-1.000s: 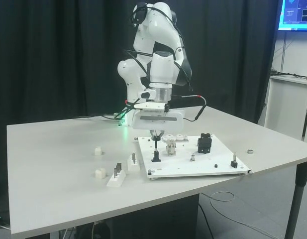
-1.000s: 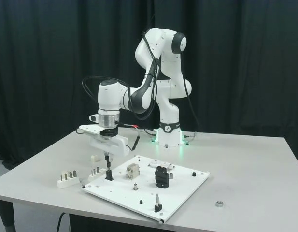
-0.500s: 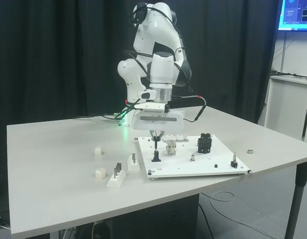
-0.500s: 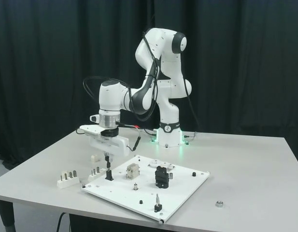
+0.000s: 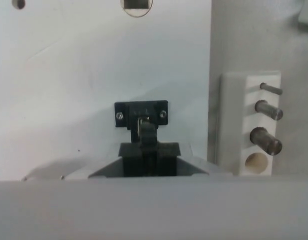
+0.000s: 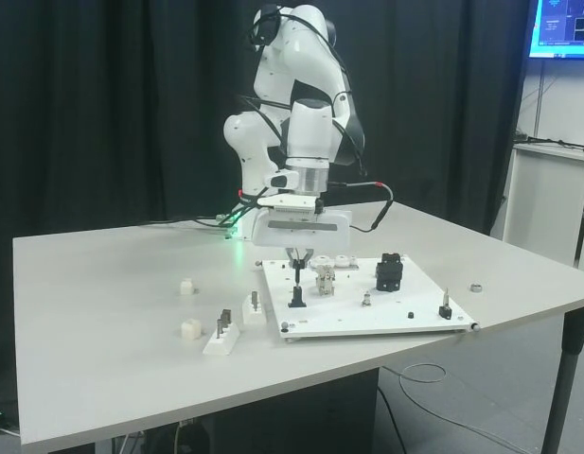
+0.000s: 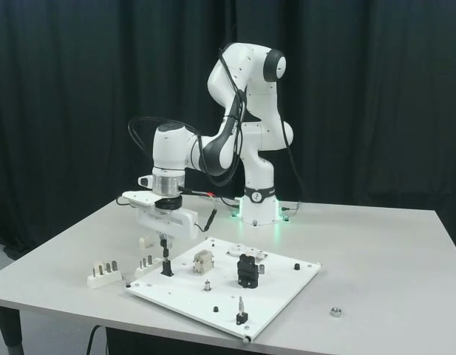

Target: Insert USB.

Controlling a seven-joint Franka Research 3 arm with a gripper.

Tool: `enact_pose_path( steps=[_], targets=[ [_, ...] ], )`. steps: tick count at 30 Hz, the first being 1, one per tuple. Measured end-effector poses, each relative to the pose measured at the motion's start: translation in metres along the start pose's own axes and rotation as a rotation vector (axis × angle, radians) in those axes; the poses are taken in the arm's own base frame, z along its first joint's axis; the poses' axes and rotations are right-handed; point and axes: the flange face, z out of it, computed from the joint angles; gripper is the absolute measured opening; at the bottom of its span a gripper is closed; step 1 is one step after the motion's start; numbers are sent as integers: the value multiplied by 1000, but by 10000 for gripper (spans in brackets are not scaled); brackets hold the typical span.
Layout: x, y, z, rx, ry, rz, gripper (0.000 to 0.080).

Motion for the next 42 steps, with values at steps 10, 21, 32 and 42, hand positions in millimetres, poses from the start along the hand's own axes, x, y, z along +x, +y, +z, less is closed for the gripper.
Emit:
enact_pose_path(
  steps=[10, 21, 32, 42],
  targets=[
    [1, 0, 0, 6, 8, 0, 58],
    [0, -1, 0, 5, 7, -1, 58],
    [-4, -3, 1, -4, -8, -29, 58],
    [-2, -3, 3, -10, -5, -39, 58]
  ],
)
